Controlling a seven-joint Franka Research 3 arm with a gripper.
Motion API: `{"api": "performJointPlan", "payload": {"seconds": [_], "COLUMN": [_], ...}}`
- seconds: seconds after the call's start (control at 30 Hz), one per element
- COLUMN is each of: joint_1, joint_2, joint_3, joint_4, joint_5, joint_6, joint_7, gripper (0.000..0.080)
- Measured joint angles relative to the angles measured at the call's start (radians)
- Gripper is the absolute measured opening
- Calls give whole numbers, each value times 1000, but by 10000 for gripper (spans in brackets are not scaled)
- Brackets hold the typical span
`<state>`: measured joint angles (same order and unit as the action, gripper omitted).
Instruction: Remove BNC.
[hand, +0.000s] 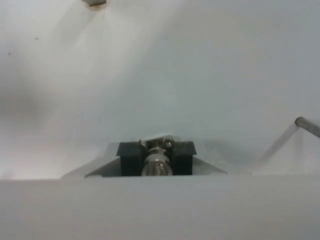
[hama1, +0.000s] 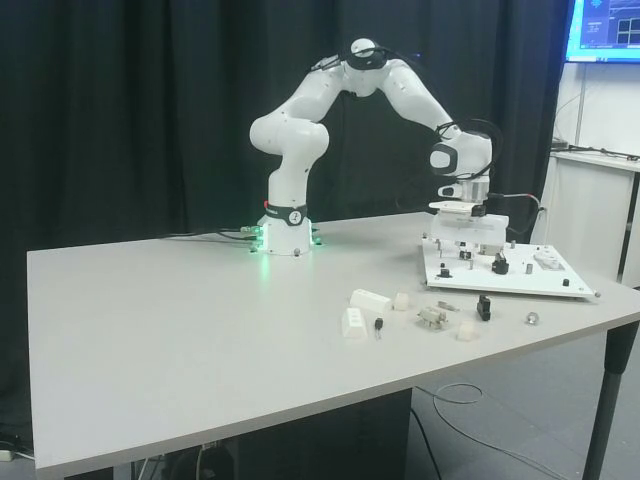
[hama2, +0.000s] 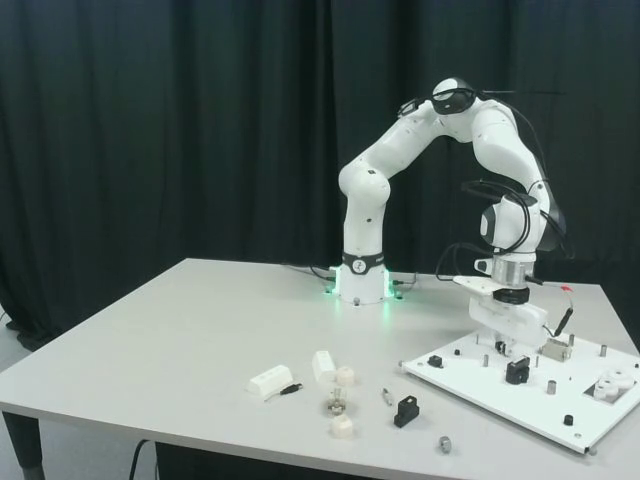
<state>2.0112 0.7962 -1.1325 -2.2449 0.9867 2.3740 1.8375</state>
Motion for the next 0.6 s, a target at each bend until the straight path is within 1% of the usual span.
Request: {"api": "performJointPlan", "payload": {"seconds": [0.17, 0.6], "joint_1": [0, 0], "joint_2": [0, 0], "joint_3": [0, 0], "joint_4": [0, 0], "joint_5": [0, 3], "joint_6": [0, 0], "joint_7": [-20, -159], "gripper": [127, 127]}}
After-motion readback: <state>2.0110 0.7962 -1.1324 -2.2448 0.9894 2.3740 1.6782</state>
